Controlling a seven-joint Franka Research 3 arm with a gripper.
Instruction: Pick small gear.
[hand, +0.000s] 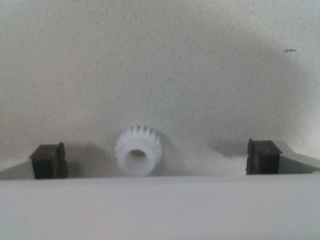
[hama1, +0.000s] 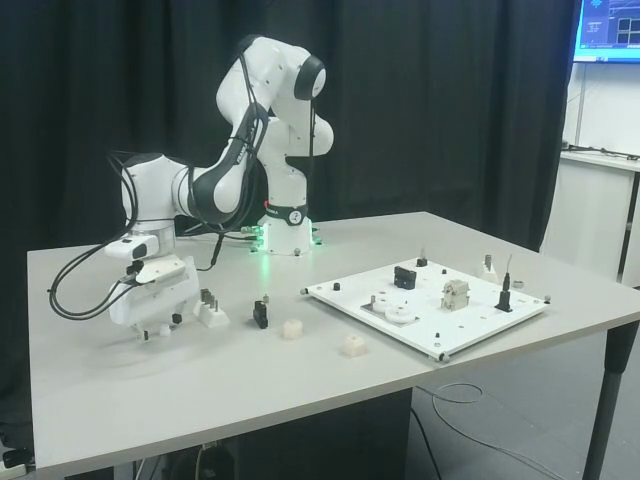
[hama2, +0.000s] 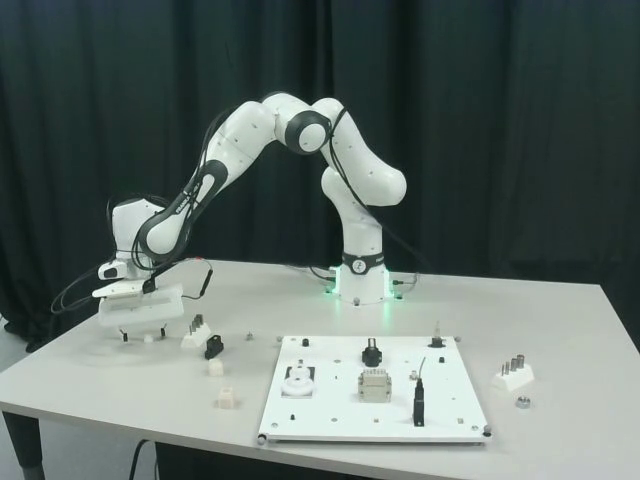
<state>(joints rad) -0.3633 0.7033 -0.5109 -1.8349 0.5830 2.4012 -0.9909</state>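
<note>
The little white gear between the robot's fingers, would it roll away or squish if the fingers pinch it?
The small gear looks like hard plastic with a hole through it, so it probably stays stiff and feels light. It seems to lie flat on the grey table, so rolling is unlikely. Its teeth may help the open gripper hold it.

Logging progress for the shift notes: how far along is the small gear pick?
Approach looks done: the hand is low over the table, open fingers either side of the small gear. In hand: lining up, since the gear sits off-centre. Left: closing on it and lifting; it lies on the table ungripped.
</note>
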